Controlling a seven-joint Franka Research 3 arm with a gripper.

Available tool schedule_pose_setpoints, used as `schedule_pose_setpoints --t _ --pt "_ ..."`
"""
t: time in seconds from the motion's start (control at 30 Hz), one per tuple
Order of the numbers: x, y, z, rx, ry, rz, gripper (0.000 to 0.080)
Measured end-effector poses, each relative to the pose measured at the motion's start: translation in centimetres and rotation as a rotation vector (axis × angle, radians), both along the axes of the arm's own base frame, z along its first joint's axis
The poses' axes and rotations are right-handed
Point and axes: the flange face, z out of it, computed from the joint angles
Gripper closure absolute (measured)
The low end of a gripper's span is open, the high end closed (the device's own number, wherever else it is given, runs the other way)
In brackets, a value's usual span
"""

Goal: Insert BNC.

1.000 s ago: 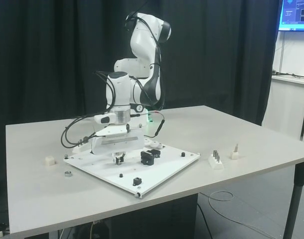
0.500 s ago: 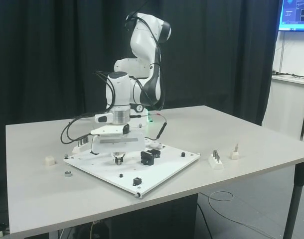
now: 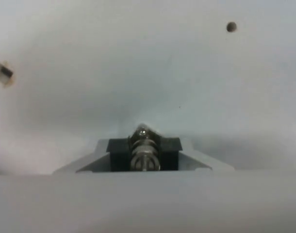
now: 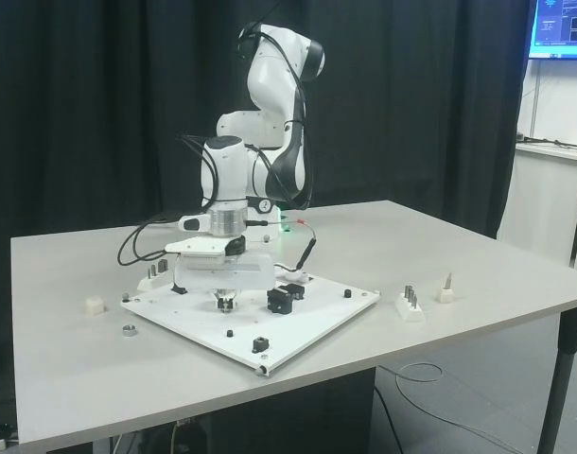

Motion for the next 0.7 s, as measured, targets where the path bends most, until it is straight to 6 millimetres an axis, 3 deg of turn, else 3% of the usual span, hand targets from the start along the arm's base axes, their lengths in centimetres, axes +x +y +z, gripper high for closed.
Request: schedule_pose_setpoints --t 0.7 --pt "-0.05 0.08 0.03 0.005 -0.006 -0.251 0.0681"
